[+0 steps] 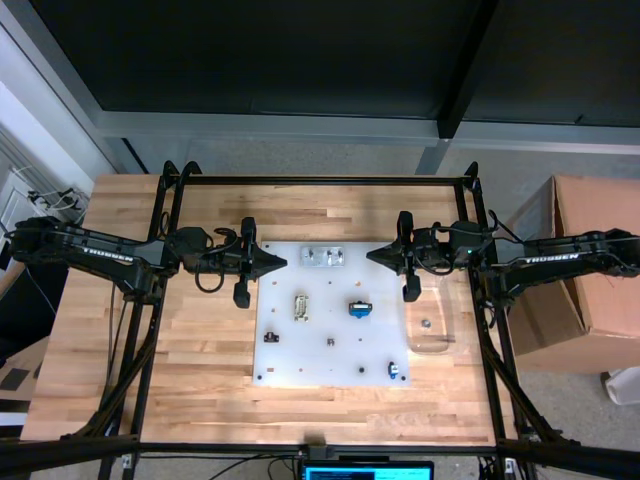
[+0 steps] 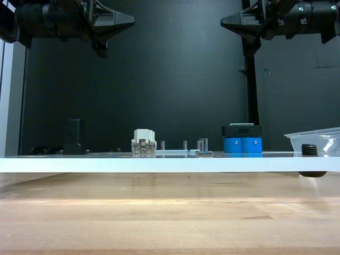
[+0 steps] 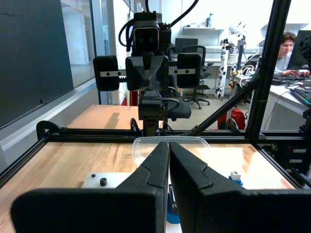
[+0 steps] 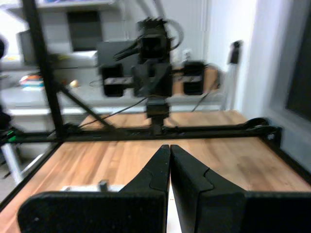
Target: Pick the M12 nut and place it on its threads and fasten
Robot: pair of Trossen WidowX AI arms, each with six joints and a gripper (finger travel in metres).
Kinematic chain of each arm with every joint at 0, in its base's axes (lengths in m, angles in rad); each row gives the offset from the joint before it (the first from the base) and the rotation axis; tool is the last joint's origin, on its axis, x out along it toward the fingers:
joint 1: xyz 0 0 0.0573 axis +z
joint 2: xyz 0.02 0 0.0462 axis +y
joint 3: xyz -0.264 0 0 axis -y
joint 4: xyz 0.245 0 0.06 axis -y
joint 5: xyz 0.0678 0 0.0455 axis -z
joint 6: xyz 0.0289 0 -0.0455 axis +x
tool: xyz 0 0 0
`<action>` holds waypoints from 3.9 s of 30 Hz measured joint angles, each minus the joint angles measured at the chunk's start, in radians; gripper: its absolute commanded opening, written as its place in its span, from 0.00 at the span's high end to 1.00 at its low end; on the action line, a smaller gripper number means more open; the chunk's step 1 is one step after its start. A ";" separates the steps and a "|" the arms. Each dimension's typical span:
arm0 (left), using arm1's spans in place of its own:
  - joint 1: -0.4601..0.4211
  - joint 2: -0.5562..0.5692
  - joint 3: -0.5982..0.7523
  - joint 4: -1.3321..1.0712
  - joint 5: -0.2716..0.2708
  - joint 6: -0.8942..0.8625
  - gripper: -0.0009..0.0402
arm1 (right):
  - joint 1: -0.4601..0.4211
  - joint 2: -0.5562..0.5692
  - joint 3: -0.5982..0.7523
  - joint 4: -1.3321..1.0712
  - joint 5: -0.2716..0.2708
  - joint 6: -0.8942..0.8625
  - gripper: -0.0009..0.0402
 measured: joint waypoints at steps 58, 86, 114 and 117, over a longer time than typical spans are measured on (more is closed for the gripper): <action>0.000 0.000 0.000 0.000 0.000 0.000 0.98 | 0.381 0.342 0.303 -1.454 0.056 -1.261 0.51; 0.000 0.000 0.000 0.000 0.000 0.000 0.98 | 0.396 0.436 0.155 -1.224 0.040 -1.196 0.48; 0.000 0.000 0.000 0.000 0.000 0.000 0.98 | 0.397 0.475 0.120 -1.170 0.039 -1.117 0.60; 0.000 0.000 0.000 0.000 0.000 0.000 0.98 | 0.397 0.475 0.119 -1.166 0.030 -1.116 0.63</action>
